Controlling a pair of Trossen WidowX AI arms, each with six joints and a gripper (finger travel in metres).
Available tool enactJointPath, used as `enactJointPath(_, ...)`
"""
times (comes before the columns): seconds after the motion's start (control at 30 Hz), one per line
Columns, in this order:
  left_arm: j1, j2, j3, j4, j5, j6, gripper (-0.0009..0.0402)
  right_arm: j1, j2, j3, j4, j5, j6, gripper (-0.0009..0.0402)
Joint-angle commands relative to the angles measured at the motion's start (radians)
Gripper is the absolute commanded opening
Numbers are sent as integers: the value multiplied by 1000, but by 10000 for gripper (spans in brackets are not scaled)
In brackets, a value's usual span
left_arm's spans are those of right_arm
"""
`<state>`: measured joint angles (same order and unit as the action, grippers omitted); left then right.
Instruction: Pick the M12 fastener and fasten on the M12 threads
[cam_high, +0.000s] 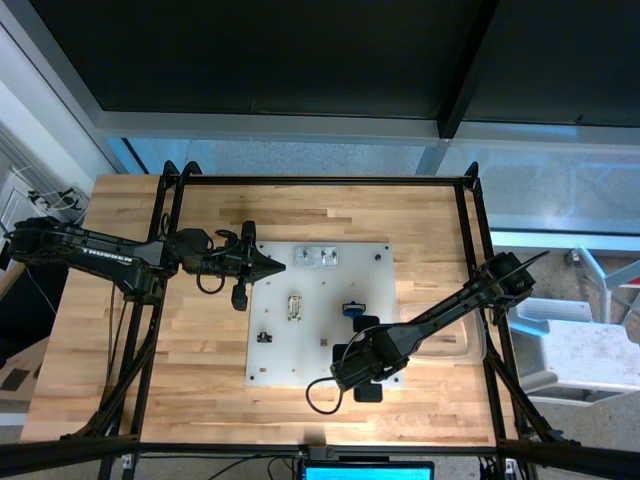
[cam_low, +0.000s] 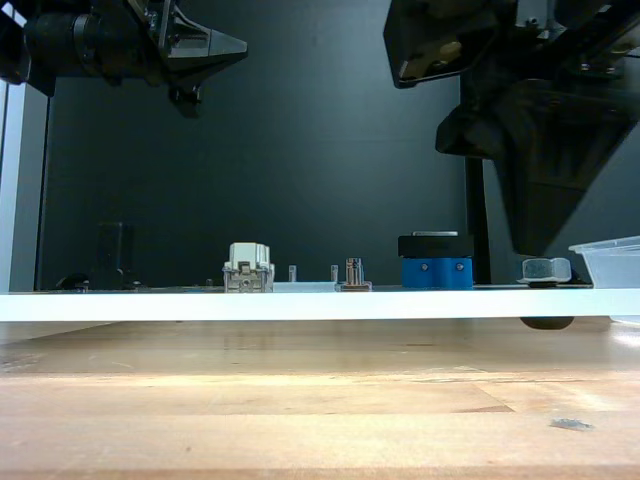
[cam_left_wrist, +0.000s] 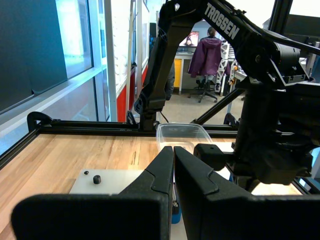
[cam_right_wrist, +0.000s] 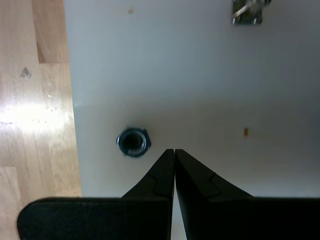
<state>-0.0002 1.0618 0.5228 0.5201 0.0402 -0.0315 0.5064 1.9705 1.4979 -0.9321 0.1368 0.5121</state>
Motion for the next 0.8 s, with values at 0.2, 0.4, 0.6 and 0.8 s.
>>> enactJointPath(0.2,0,0,0,1,0,0,0,3,1,-2,5,-11,13,0)
enactJointPath(0.4,0,0,0,1,0,0,0,4,1,-12,25,-26,11,0)
enactJointPath(0.6,0,0,0,1,0,0,0,5,1,-35,51,-35,12,0)
enactJointPath(0.8,0,0,0,1,0,0,0,5,-3,-28,53,-142,5,0)
